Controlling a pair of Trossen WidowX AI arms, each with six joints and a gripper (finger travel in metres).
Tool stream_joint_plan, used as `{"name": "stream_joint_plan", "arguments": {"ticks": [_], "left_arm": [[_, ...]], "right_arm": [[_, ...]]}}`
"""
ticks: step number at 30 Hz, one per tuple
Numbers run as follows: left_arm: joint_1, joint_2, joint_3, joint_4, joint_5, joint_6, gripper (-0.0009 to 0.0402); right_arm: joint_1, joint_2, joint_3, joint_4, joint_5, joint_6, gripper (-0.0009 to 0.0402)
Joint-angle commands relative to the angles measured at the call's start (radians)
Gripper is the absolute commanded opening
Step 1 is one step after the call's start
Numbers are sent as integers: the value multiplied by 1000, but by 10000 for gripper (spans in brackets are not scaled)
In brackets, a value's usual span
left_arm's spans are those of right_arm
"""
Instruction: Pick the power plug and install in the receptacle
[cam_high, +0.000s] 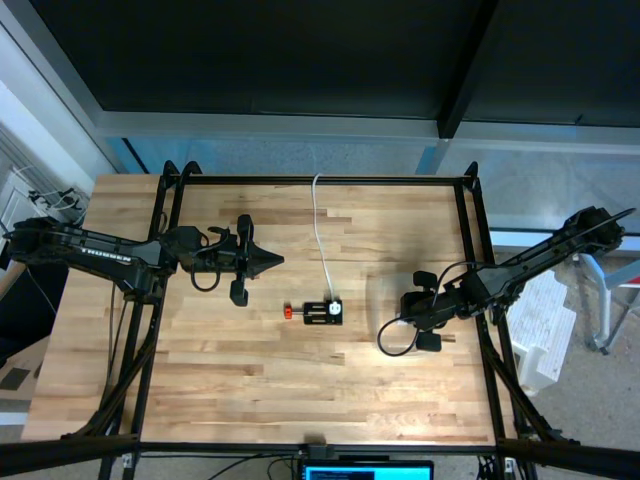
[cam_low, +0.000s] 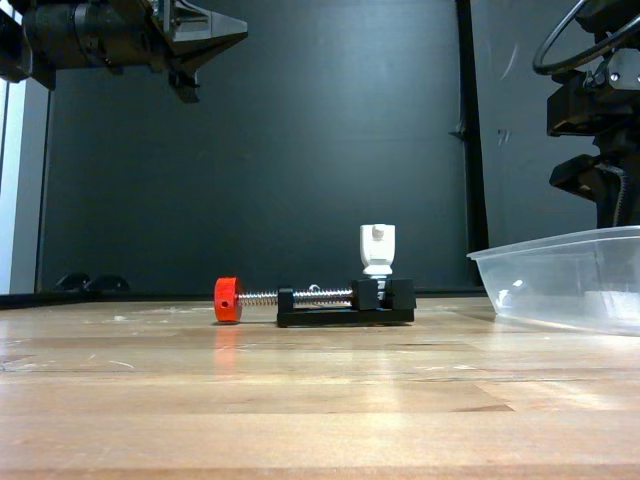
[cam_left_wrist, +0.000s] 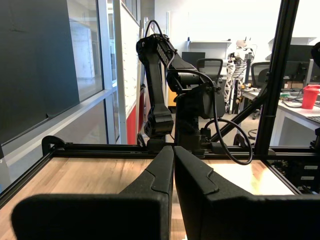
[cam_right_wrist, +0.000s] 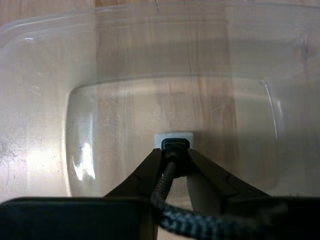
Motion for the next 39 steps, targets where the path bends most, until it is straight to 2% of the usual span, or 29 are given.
{"name": "stream_joint_plan", "arguments": {"ticks": [1,15,22,29,36,39], "left_arm": [[0,0,0,0,0,0,0],[0,0,0,0,0,0,0],[0,0,0,0,0,0,0],[0,0,0,0,0,0,0],[0,0,0,0,0,0,0],[0,0,0,0,0,0,0]], "right_arm": [[0,0,0,0,0,2,4],[0,-30,2,-13,-3,1,0],[0,-55,39,-69,-3,-8,0],[-2,-60,140,-175,-3,-26,0],[-43,-60,256,-254,-13,-56,0],[-70,-60,286,-272,-44,-82,0]]}}
